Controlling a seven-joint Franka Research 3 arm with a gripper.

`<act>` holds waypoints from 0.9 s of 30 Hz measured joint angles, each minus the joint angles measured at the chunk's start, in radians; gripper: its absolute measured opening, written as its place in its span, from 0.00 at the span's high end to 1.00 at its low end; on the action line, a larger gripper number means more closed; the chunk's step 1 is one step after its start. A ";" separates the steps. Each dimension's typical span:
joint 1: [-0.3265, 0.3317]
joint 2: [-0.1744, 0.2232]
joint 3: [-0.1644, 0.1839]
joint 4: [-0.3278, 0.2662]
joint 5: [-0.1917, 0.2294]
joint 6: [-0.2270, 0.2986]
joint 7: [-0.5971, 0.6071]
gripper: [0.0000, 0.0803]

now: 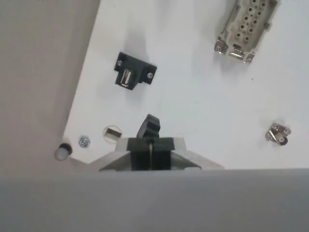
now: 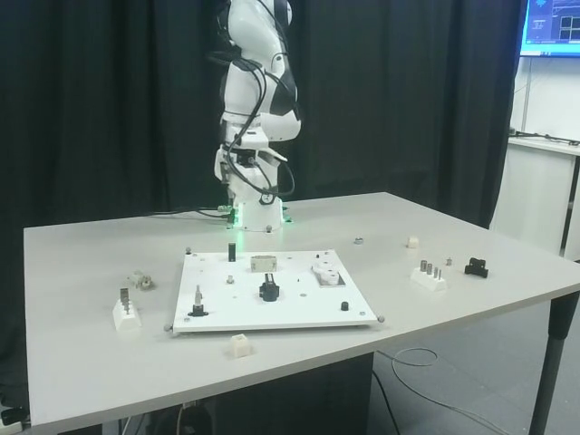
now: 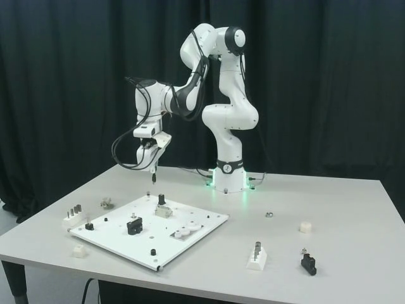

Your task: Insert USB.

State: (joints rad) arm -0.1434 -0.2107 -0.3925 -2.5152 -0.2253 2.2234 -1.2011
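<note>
USB plug (image 1: 148, 126), small and black, sits clamped in my gripper (image 1: 150, 147), hovering above the black socket (image 1: 133, 74); next, align and descend.

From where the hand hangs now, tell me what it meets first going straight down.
Probably the bare white board, short of the black USB socket. The hand holds a black plug; depth is unclear.

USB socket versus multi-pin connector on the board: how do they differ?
The USB socket is black, smaller, with one slot; the multi-pin connector is grey, larger, with many holes. The USB socket lies nearer the gripper, shut on a plug. Both sit on the white board.
</note>
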 joint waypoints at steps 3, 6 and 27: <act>0.000 0.010 -0.006 0.000 0.013 0.012 -0.025 0.99; 0.000 0.018 -0.012 0.000 0.028 0.018 -0.056 0.99; 0.000 0.061 -0.046 0.000 0.122 0.020 -0.175 0.99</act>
State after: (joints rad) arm -0.1434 -0.1496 -0.4387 -2.5156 -0.1035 2.2430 -1.3761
